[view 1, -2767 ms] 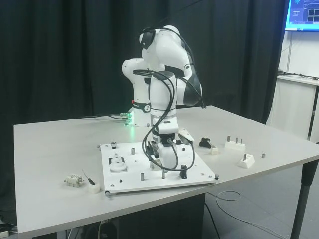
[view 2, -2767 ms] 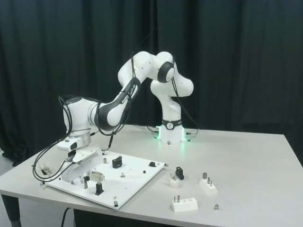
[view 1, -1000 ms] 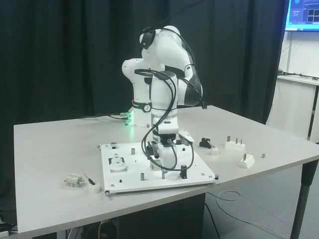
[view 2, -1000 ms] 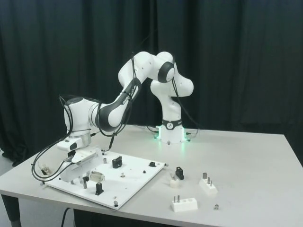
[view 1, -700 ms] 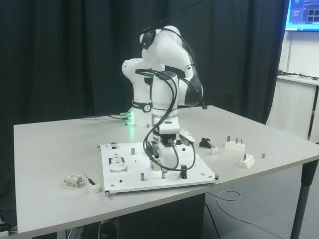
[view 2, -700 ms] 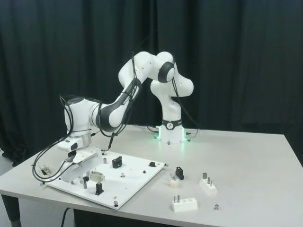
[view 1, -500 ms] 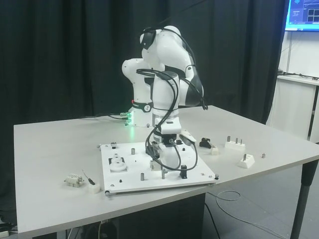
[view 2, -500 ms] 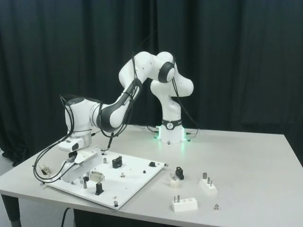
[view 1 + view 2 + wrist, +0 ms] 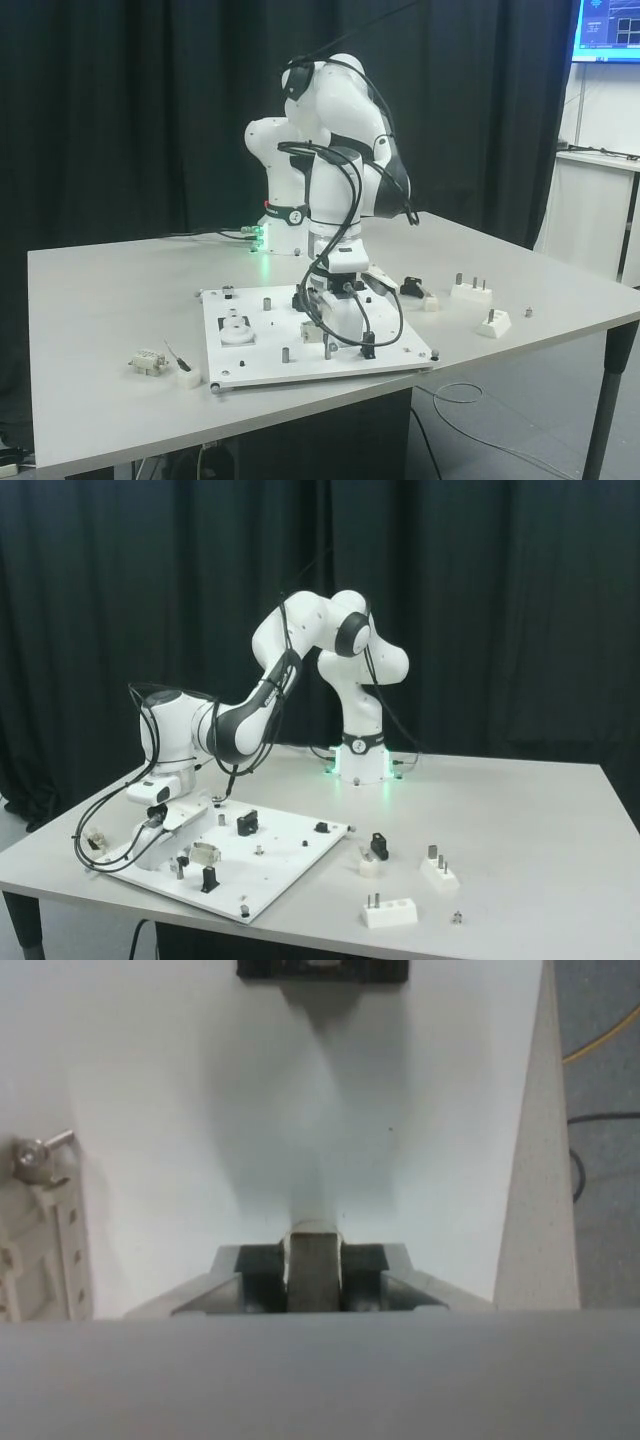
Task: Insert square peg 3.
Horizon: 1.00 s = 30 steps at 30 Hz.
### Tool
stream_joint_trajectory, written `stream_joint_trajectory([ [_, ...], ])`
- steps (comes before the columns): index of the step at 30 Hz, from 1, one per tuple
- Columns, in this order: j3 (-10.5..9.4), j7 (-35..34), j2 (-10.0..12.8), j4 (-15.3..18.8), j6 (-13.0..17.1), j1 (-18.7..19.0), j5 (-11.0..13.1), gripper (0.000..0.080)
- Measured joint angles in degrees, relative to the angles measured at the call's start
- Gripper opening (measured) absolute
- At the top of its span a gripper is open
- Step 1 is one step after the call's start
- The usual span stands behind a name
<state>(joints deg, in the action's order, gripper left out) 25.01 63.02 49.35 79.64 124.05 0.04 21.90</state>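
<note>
The claw was closed on the square peg, the grey bar standing upright between its two fingers in the wrist view. It hung low over the white board on the grey table, near the board's front edge, with the peg's lower end just above or touching the surface (the room views did not settle which). A black fixture sat on the board ahead of the peg, apart from it. On the table beside the board lay a small white connector block, and further off stood white peg holders with pins.
</note>
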Motion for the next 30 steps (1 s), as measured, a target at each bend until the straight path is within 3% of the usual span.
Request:
stream_joint_trajectory([
  [16,0.20,-0.4,-0.5,0.0,-0.3,0.5,-0.4,0.0115],
  [17,0.22,-0.5,-0.6,0.0,-0.4,0.5,-0.6,0.0623],
  [22,0.23,-1.5,-1.3,-0.1,-1.0,0.6,-1.9,0.0623],
  [23,0.23,-1.7,-1.5,-0.1,-1.1,0.6,-2.1,0.0764],
  [30,0.23,-2.8,-3.0,-0.2,-2.2,0.6,-3.0,0.0792],
])
